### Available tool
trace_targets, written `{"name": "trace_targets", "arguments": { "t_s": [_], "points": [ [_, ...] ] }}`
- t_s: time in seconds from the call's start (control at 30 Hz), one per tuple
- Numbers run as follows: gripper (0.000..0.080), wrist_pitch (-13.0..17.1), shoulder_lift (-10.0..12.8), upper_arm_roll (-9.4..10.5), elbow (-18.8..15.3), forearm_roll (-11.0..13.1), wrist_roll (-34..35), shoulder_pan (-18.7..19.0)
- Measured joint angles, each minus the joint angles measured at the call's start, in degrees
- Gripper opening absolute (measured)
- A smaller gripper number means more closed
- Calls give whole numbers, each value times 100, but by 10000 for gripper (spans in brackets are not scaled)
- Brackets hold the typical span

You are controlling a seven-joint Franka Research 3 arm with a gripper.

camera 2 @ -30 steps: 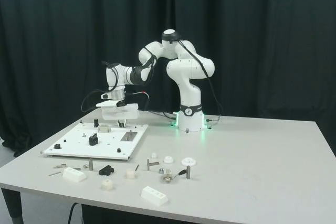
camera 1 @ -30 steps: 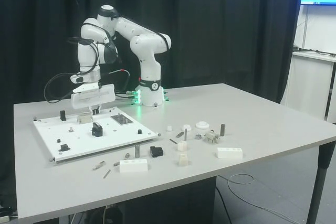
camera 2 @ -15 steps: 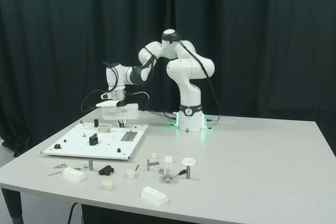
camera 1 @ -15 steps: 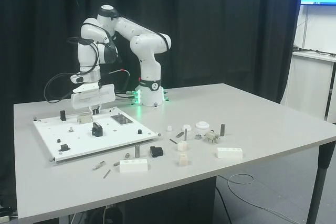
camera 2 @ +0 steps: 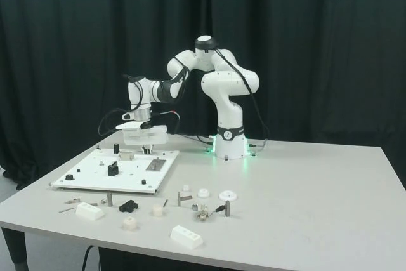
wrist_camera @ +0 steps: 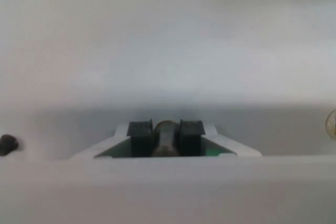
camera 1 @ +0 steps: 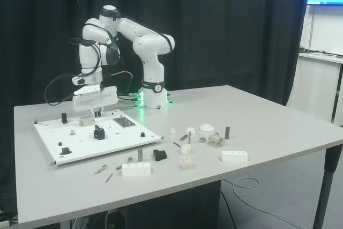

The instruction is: Remove round peg 3.

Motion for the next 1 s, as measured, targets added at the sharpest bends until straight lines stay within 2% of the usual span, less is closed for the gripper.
{"name": "trace_targets", "arguments": {
  "t_s": [0.37, 1.0],
  "points": [
    [107, -115, 3, 25, 31, 0, 1055, 93],
    [106, -550, 7, 88, 165, 0, 2994, 415]
  ]
}}
